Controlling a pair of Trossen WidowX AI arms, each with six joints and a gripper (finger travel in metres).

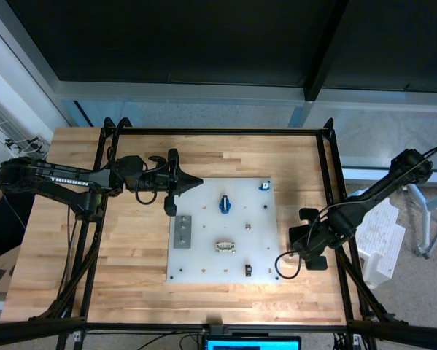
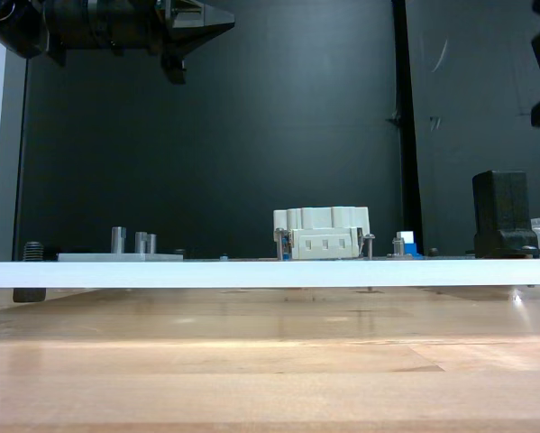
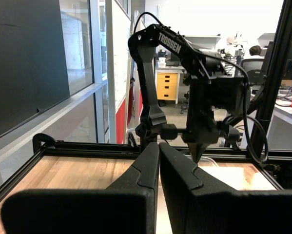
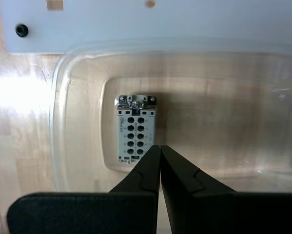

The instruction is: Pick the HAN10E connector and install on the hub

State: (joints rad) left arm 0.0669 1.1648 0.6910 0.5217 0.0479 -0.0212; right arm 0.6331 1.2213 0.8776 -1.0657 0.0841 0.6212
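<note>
Low view crops raised left pincer (image 2: 224, 18); right pincer (image 4: 160, 147) part-hides HAN10E connector (image 4: 132, 130).

Closed, aloft: left claw (image 3: 159, 145), right claw (image 4: 160, 146)

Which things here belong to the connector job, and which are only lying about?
Job: light-grey rectangular HAN10E connector in the clear tray, ahead of the shut right gripper; beige hub socket on the white plate.
Idle: dark-grey two-hole block; blue part; shut left gripper, raised beside the plate's far-left corner.
</note>
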